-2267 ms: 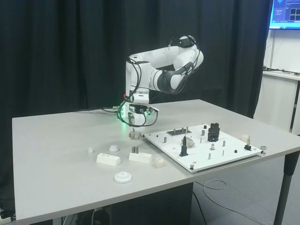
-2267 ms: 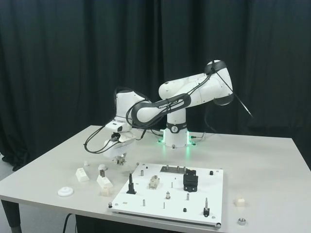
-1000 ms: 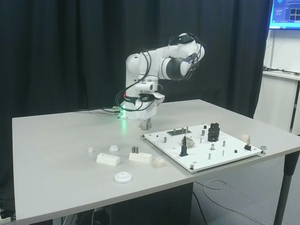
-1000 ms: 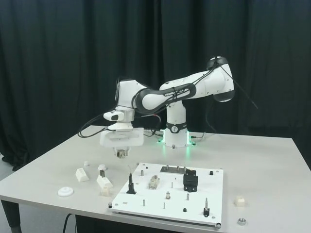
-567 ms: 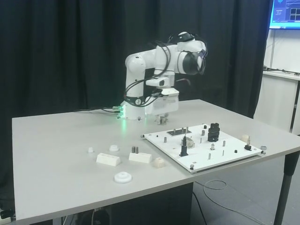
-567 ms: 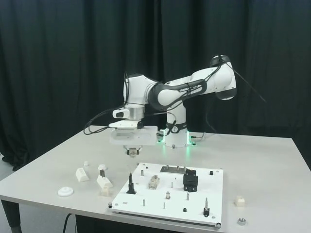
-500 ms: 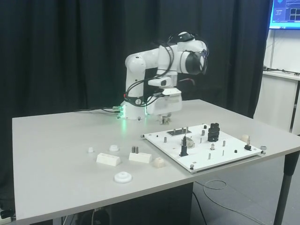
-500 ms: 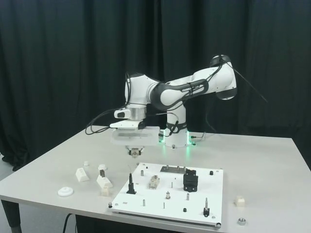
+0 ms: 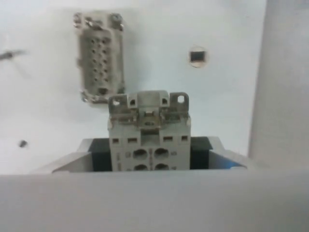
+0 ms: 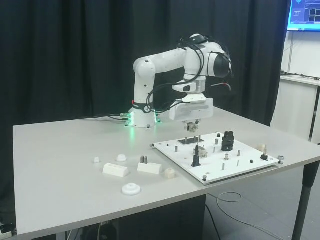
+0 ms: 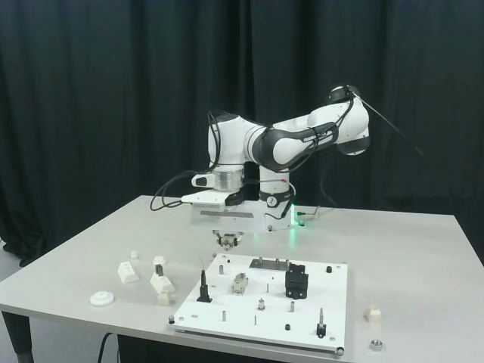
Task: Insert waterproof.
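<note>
In the wrist view a grey waterproof connector [image 9: 148,130] with several round holes sits between my black fingers [image 9: 102,154]. My gripper [image 9: 149,151] is shut on it. On the white board [image 9: 43,121] below lies the matching grey socket [image 9: 100,63] with its pins showing, a little to one side of the held part. From the room my gripper [image 10: 191,128] [image 11: 227,240] hovers above the board's [image 10: 245,167] [image 11: 333,318] back corner nearest the arm's base. The socket [image 11: 240,283] lies just in front of it.
Black parts [image 10: 228,140] [image 11: 296,281] and a black upright piece [image 10: 197,156] [image 11: 203,287] stand on the board among small pegs. White blocks [image 10: 115,170] [image 11: 127,271] and a white disc [image 10: 130,189] [image 11: 101,298] lie on the grey table beside the board. A small hole [image 9: 197,56] lies near the socket.
The arm lifted the connector off the table beside the board, rose, and swung across. It now hangs over the board near the socket.
</note>
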